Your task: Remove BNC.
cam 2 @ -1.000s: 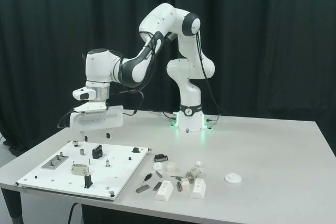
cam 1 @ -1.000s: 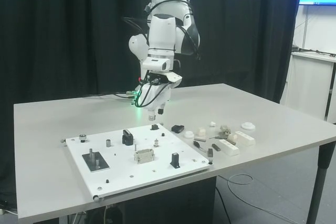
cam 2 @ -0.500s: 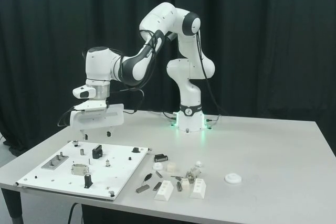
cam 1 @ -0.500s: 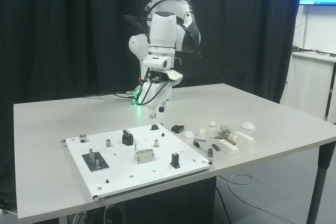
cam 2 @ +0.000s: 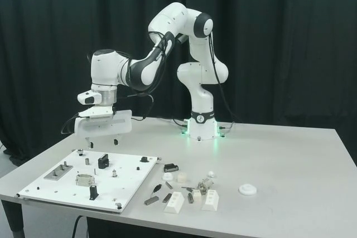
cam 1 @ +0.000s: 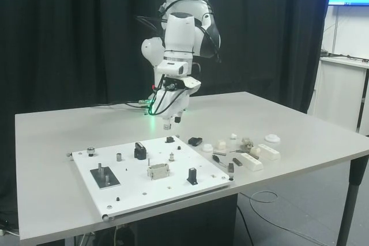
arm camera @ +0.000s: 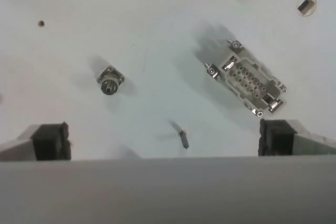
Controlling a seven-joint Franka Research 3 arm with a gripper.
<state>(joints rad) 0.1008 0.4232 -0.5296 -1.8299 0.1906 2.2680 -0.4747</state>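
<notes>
The BNC connector (arm camera: 110,83) is a small round metal socket on a square flange, standing upright on the white board (arm camera: 63,45). In the room views the BNC connector (cam 1: 172,155) (cam 2: 114,173) sits near the middle of the white board (cam 1: 130,191) (cam 2: 39,190). My gripper (arm camera: 163,139) (cam 1: 172,121) (cam 2: 103,143) hangs well above the board, open wide, with nothing between its black fingertips (arm camera: 50,141). The BNC lies below the gripper, nearer one finger than the other.
A grey multi-pin connector (arm camera: 245,84) (cam 1: 158,170) and a thin pin (arm camera: 182,137) are fixed close to the BNC. Black plugs (cam 1: 139,151) (cam 1: 192,176) and a grey block with pegs (cam 1: 104,176) also stand on the board. Loose white and black parts (cam 1: 248,151) lie on the table beside it.
The gripper has risen a little above the board over the last second. Nothing on the board has moved.
</notes>
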